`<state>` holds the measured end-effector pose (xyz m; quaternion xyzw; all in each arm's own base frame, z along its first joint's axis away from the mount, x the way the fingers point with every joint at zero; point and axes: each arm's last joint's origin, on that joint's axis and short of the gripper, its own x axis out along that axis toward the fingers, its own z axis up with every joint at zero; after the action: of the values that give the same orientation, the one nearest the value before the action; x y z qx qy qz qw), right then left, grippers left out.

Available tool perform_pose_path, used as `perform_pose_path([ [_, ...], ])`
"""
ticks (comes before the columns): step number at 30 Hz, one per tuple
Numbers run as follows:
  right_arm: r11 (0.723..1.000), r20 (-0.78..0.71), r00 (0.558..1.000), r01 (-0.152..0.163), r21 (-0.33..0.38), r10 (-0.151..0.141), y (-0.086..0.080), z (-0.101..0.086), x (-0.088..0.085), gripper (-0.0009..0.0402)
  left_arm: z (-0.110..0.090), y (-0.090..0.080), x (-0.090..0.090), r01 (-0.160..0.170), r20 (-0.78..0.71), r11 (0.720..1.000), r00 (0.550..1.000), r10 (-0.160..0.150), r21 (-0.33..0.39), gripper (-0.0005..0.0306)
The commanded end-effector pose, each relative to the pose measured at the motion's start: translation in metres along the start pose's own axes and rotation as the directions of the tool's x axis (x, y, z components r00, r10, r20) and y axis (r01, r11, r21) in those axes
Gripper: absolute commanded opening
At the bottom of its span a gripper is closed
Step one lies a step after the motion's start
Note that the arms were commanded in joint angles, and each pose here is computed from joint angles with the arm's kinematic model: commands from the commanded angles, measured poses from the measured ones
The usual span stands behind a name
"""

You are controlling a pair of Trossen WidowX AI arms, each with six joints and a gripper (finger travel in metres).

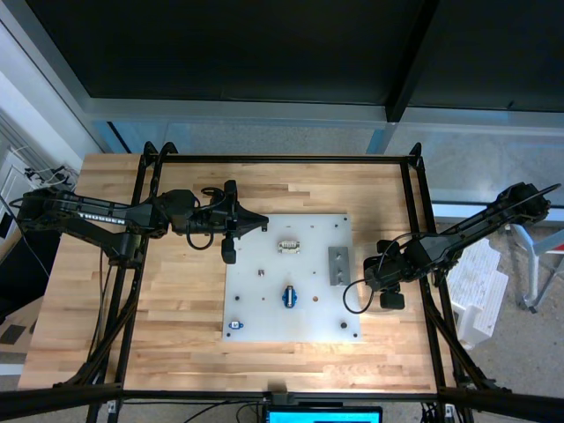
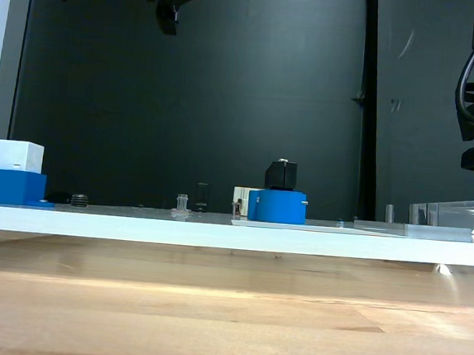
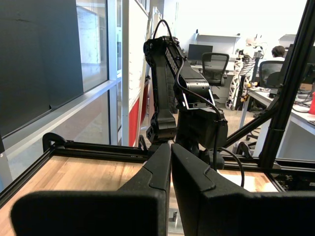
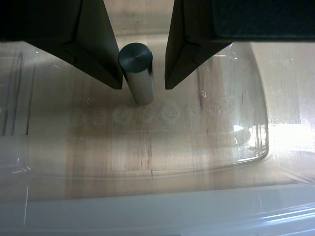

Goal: Pick the 16mm cylinder and install on the taskboard

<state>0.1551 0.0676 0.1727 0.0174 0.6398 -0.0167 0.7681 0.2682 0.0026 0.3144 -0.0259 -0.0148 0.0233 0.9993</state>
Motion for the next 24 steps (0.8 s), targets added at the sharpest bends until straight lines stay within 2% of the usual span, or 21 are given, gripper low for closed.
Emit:
perform_pose_path([
  [1,1.0,-0.001,1.0,0.001,-0.001,-0.001,0.0,0.0,-0.0004,0.0095,-0.0001,0.0,0.0001,0.0,0.0,1.0,1.0,0.0,0.0,0.0],
  [13,1.0,-0.001,1.0,0.001,-0.001,-0.001,0.0002,-0.0001,-0.0004,0.0,-0.0001,0.0,0.0001,0.0,0.0,1.0,1.0,0.0,0.0,0.0],
  [24,1.0,-0.005,1.0,0.003,-0.002,-0.003,0.0,0.0006,-0.0064,0.0,0.0,0.0,0.0,0.0,0.0,1.0,1.0,0.0,0.0,0.0],
])
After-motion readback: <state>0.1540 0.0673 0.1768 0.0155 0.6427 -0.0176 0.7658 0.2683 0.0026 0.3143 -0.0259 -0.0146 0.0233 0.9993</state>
